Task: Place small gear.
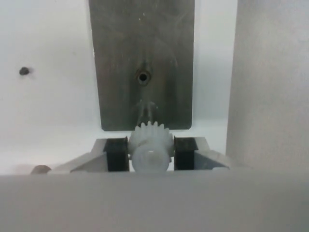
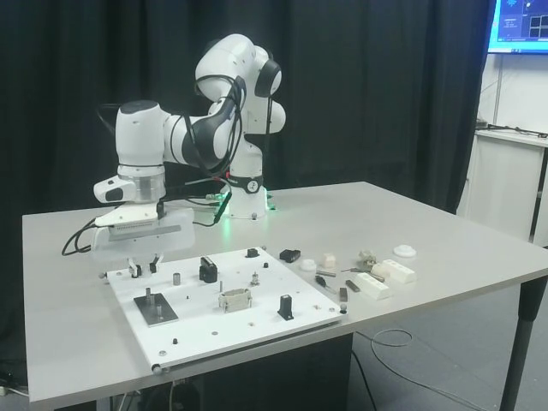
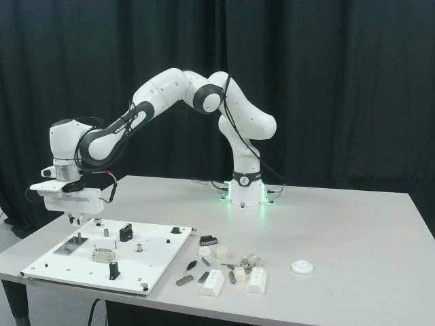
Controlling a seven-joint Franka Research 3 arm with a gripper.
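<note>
In the wrist view my gripper (image 1: 150,153) is shut on the small white gear (image 1: 150,141), whose teeth show between the two black pads (image 1: 117,153). Beyond it lies a grey metal plate (image 1: 145,58) with a pin hole (image 1: 143,76) and a thin upright pin (image 1: 146,112) just past the gear. From the first room view the gripper (image 2: 144,267) hangs a little above the back of the white board (image 2: 257,330), behind the grey plate (image 2: 156,310) and its pegs. The second room view shows the gripper (image 3: 73,221) above the grey plate (image 3: 68,246).
The white board carries a black block (image 2: 206,271), a black upright piece (image 2: 285,306), a metal connector (image 2: 235,300) and small pins. Loose parts lie on the table to its right, among them white blocks (image 2: 385,278) and a white round disc (image 2: 404,251).
</note>
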